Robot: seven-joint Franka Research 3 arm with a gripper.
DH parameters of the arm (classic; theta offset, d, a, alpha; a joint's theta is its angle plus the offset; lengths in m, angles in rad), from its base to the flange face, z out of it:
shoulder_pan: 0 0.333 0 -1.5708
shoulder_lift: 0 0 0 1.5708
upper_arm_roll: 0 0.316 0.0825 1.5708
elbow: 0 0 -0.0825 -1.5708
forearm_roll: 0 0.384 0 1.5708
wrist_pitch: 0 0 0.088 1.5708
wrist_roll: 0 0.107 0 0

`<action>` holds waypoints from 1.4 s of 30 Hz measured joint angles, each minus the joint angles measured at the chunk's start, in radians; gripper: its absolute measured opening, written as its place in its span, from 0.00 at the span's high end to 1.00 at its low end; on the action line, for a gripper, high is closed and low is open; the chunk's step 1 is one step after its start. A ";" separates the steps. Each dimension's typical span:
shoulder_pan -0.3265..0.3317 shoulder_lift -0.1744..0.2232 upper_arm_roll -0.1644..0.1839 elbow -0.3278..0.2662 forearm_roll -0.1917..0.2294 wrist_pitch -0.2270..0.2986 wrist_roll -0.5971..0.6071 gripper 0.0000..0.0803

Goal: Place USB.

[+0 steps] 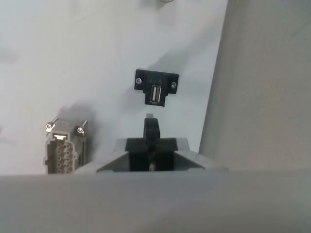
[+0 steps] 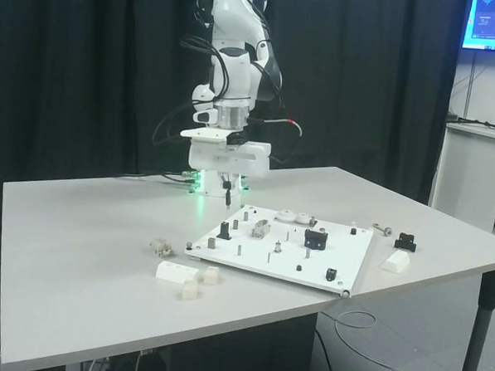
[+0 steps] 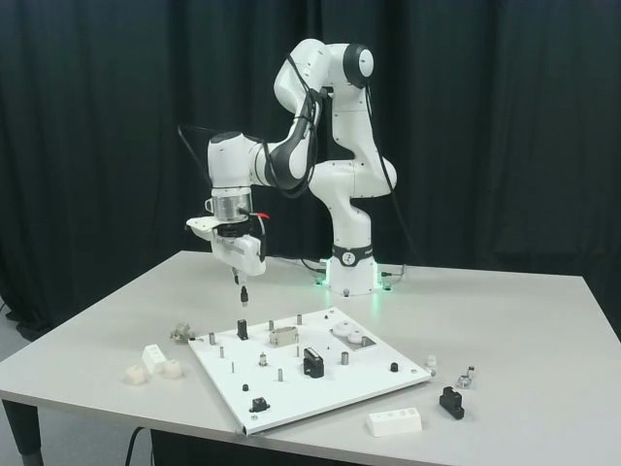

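Observation:
A black USB plug (image 1: pixel 151 130) hangs straight down, with my gripper (image 1: pixel 151 148) shut on it. On the white board (image 1: pixel 73 58) beneath it sits the black USB socket (image 1: pixel 155 87), its opening facing up; the plug's tip is above it and apart from it. From the room, the gripper (image 2: pixel 228 183) holds the plug (image 2: pixel 228 196) well above the socket (image 2: pixel 225 230) near the board's (image 2: pixel 343 261) back left corner. In the second room view the plug (image 3: pixel 244 291) hangs over the socket (image 3: pixel 242 329).
A grey multi-pin connector (image 1: pixel 63 151) stands on the board beside the socket. Pegs and small black parts are spread over the board (image 3: pixel 320 398). White blocks (image 2: pixel 176 271) and a metal part (image 2: pixel 161 247) lie left of it, a black piece (image 2: pixel 405 240) and a white block (image 2: pixel 395 261) right.

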 joint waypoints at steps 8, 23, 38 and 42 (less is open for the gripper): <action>0.000 0.000 0.004 0.000 -0.002 0.000 0.001 0.97; 0.001 0.000 0.008 0.000 -0.015 0.001 0.014 0.97; 0.001 0.000 0.012 0.000 -0.018 0.002 0.017 0.97; 0.001 0.000 0.012 0.000 -0.018 0.003 0.017 0.97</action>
